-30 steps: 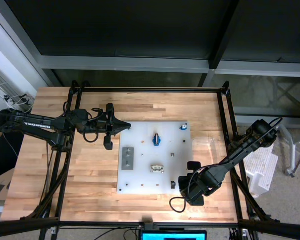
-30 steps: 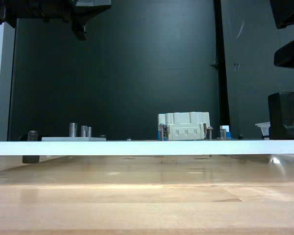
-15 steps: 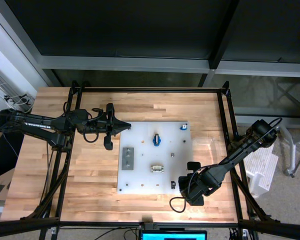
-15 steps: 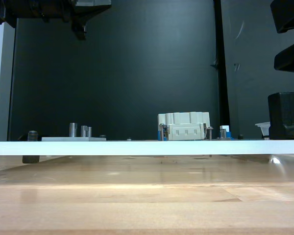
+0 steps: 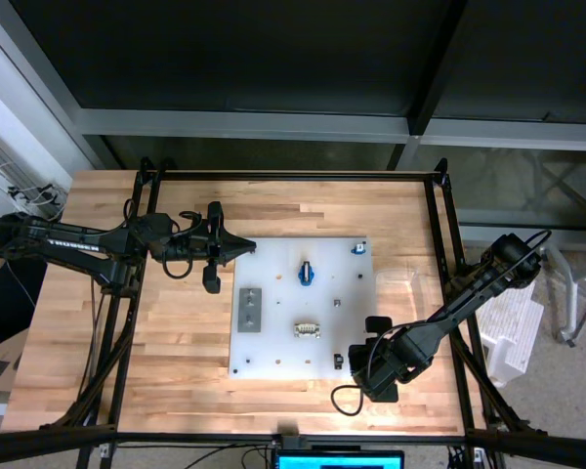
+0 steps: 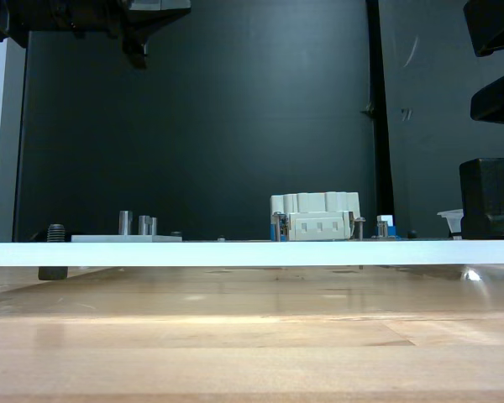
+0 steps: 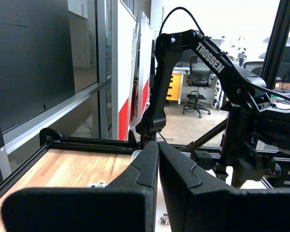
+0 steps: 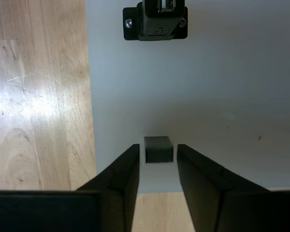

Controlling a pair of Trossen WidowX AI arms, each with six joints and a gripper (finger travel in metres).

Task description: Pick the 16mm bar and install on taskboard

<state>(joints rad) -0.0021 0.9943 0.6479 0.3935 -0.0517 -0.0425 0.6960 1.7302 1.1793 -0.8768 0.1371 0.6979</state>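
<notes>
Three metal bars stand upright in the grey plate point(image 5: 249, 311) on the white taskboard point(image 5: 273, 342). The thickest and tallest bar point(image 6: 126, 223) is leftmost in the low view, and I cannot tell if it is fully seated. My left gripper point(image 5: 242, 250) hangs high off the board's far left corner; in the left wrist view this gripper point(image 7: 158, 143) is shut and holds nothing. My right gripper point(image 5: 359, 358) hovers over the board's near right corner. In the right wrist view it point(image 8: 158, 147) is open, its fingers either side of a small grey rectangle point(image 8: 158, 150) without touching it.
A black connector point(image 8: 155, 21) sits on the board just beyond the right gripper and shows as a black block point(image 6: 487, 201) in the low view. A white connector housing point(image 6: 315, 217) and a blue part point(image 5: 306, 274) stand mid-board. Black frame rails run along the table's sides.
The right gripper has sunk slightly in the low view. The left arm and the bars in the plate have not moved.
</notes>
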